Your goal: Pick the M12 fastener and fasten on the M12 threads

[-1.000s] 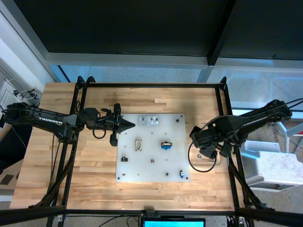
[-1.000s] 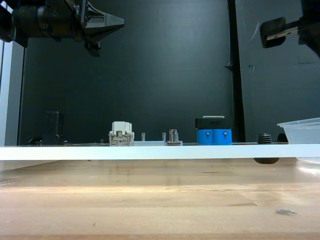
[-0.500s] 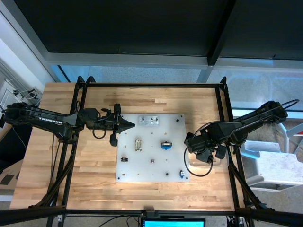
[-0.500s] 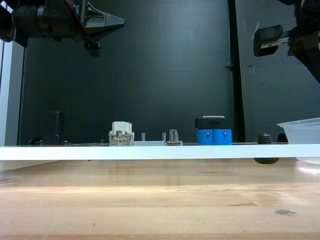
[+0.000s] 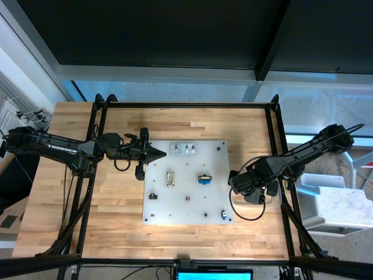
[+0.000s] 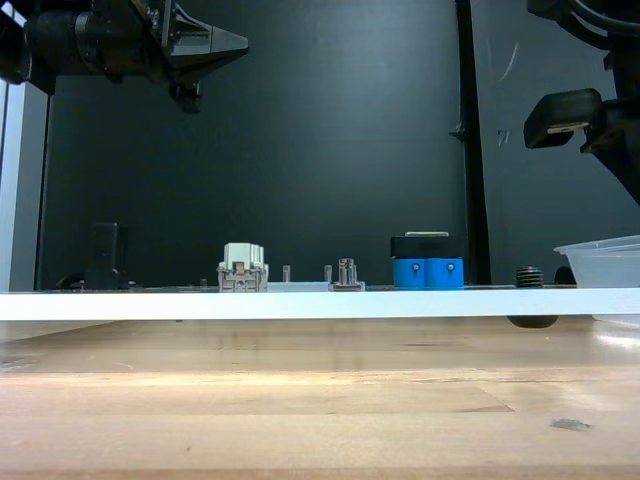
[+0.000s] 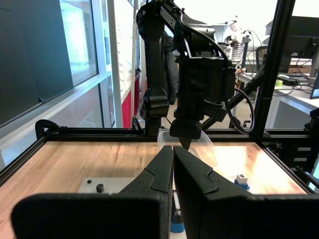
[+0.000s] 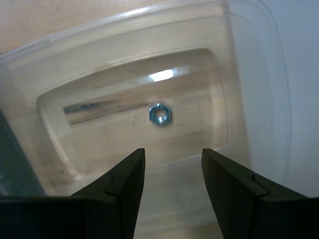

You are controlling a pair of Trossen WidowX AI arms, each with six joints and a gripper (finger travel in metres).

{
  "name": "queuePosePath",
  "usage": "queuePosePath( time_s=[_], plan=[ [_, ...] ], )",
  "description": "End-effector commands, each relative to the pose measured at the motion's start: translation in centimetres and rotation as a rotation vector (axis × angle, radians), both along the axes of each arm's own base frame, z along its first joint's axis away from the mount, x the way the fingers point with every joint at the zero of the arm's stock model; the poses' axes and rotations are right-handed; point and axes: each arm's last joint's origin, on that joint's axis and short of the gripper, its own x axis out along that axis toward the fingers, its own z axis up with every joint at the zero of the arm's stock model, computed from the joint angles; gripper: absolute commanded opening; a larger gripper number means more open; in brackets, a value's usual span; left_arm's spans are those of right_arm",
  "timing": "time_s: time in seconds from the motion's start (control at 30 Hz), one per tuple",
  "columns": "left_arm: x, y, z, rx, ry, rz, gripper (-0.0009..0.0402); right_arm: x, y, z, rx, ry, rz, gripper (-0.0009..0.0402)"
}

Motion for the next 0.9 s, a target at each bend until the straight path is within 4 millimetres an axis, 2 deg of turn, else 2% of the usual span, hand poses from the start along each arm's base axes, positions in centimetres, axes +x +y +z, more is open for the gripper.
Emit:
queuePosePath(
  time_s=[0.03, 0.37, 0.9],
  plan=[
    [0.0, 0.0, 0.0, 0.0, 0.0, 0.0, 0.0, -0.2, 0.1, -0.8, 0.001, -0.006, 0.007, 0.0176],
    [0.0, 0.0, 0.0, 0.0, 0.0, 0.0, 0.0, -0.6, 0.3, -3.0, 0.0, -0.002, 0.026, 0.0206],
    [0.0, 0.0, 0.0, 0.0, 0.0, 0.0, 0.0, -1.1, 0.2, -4.7, 0.006, -0.022, 0.104, 0.0204]
  ],
)
